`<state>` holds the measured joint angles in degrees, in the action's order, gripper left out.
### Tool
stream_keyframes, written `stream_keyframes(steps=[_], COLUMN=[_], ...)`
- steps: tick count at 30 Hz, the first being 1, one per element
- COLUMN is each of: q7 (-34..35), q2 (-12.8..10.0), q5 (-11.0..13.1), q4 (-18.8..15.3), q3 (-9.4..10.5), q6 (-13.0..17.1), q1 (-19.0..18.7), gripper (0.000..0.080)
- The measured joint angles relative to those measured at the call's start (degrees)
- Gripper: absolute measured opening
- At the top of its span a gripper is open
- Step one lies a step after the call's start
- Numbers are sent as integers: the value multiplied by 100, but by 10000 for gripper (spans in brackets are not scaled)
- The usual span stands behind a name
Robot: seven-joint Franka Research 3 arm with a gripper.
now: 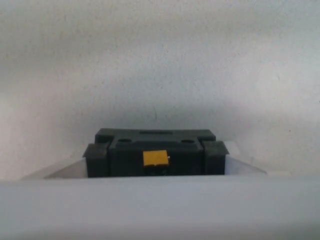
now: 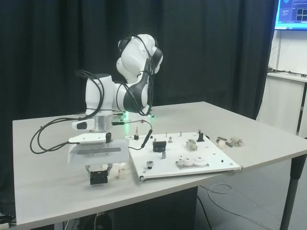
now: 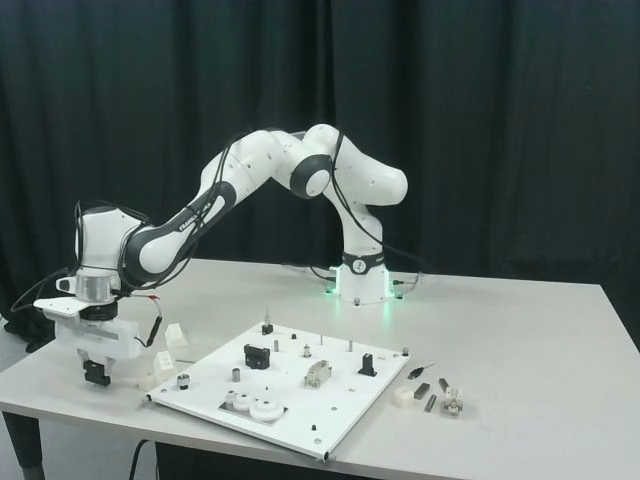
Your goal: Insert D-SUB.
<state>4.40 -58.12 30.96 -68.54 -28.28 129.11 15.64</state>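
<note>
Second room view gives us the whole scene: the grey table [image 3: 520, 330] stretches wide in front of a black curtain [image 3: 480, 120], and the white arm [image 3: 250, 180] reaches out from its base with a green glow at the foot, bending far over toward the table's near corner. Next in size, the white assembly board [image 3: 330, 415] lies flat on the table, dotted with small fixtures, two white gears [image 3: 253, 407] near its front edge and a black block [image 3: 257, 357] further in. And there is the gripper [image 3: 96, 372], hanging low just off the board's edge, well apart from the loose small parts [image 3: 430, 395] lying beyond the board's opposite side. From the first room view the gripper [image 2: 99, 176] sits just above the table surface, a small white block [image 2: 121, 171] right beside it. Down to the wrist view now: the fingers are clamped on the black D-SUB connector [image 1: 156, 152], one black pad pressing each end of it, the connector held level over bare grey table, not on the board at all.
</note>
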Motion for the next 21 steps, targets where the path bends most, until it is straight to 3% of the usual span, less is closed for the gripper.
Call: stream_keyframes(steps=[9,21], q7=[0,0], q2=[0,0], q5=[0,0], q4=[130,168], q3=[-83,-113], q6=[-212,-262], q1=[0,1], gripper=[386,386])
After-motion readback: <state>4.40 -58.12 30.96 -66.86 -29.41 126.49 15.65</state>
